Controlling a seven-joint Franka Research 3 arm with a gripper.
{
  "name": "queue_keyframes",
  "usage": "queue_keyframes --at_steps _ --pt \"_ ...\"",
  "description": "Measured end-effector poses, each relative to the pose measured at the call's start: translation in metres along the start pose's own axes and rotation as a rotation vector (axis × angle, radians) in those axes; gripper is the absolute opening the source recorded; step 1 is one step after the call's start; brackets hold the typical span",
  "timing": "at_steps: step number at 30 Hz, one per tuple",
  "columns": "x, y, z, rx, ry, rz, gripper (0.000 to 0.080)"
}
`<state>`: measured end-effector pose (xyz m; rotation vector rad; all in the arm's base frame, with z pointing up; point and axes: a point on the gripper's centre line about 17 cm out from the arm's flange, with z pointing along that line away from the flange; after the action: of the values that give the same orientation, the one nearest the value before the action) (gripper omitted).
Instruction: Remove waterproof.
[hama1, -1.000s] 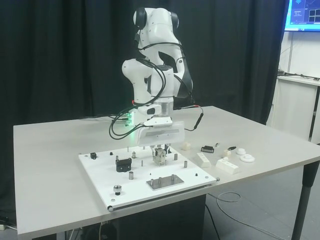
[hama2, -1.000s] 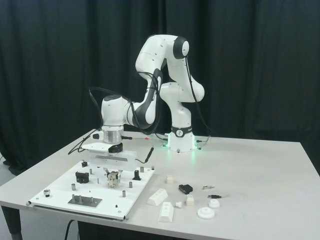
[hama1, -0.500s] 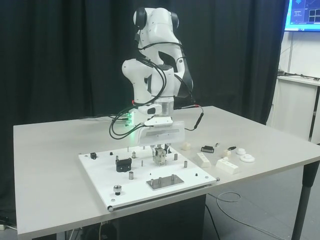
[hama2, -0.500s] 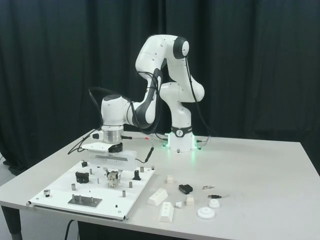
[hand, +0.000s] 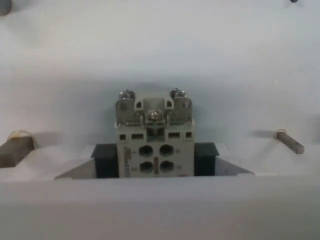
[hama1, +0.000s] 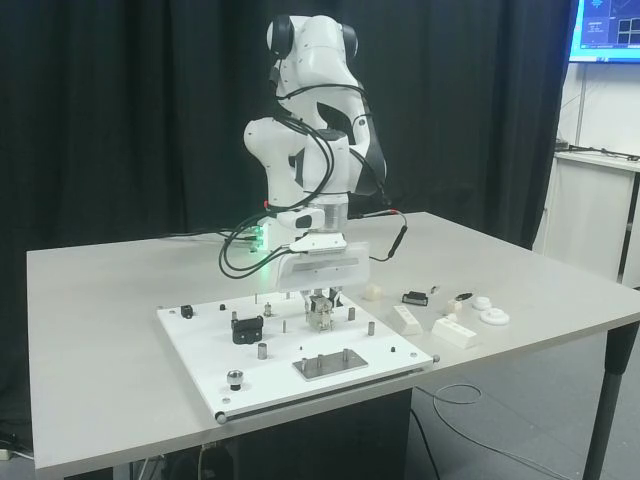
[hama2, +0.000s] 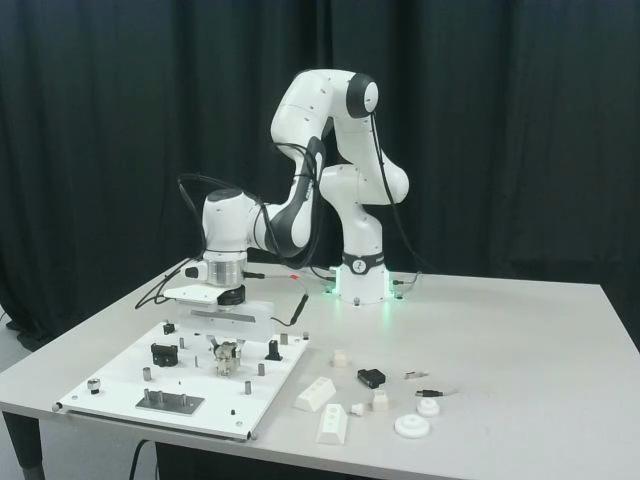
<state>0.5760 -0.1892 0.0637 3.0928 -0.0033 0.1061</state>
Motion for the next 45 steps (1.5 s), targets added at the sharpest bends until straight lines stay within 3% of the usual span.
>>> queue_keyframes --at_steps 45 --pt "-0.0001 0.0001 -0.0006 -0.010 -0.005 -0.022 0.0311"
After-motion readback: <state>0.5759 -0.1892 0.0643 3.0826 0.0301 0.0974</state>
